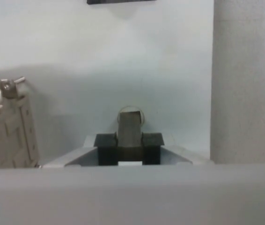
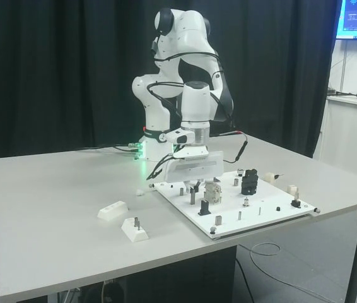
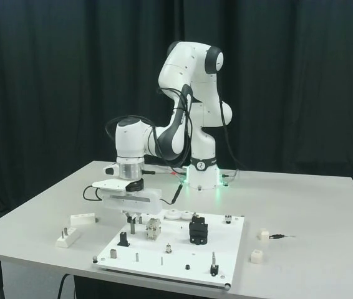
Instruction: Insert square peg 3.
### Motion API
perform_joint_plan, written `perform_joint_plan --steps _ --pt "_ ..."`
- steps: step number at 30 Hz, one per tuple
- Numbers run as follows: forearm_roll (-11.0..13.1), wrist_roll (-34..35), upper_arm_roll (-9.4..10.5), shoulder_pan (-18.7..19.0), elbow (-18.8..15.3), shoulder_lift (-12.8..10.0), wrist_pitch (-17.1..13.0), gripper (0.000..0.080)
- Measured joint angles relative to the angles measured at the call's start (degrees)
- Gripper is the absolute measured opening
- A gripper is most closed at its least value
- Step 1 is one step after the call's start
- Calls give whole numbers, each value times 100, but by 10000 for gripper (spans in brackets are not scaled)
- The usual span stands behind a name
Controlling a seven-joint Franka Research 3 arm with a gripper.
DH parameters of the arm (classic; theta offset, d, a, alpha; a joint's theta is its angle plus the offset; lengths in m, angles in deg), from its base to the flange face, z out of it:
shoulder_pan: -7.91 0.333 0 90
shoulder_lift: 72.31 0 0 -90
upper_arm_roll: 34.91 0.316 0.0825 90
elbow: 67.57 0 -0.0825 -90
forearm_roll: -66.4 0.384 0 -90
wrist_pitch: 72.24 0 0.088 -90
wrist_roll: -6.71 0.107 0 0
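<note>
Board (image 3: 226,261) lies on table (image 3: 314,205) (arm (image 3: 189,81) behind).

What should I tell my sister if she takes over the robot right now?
Gripper: shut on the peg, held upright over the white board.
Things: the board lies on the grey table, in front of the arm; two white blocks sit off the board on the table.
Done: peg picked up and brought over the board.
Left: line it up with its hole, push it in, let go. Which hole it goes in cannot be told from here.
</note>
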Motion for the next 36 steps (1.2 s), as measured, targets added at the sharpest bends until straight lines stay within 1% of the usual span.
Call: perform_joint_plan --steps 16,24,36 --pt "0 73 0 66 33 71 -9 106" --pt "-2 73 -46 66 31 76 -42 106" --pt "-20 59 -107 53 5 -9 -95 106"
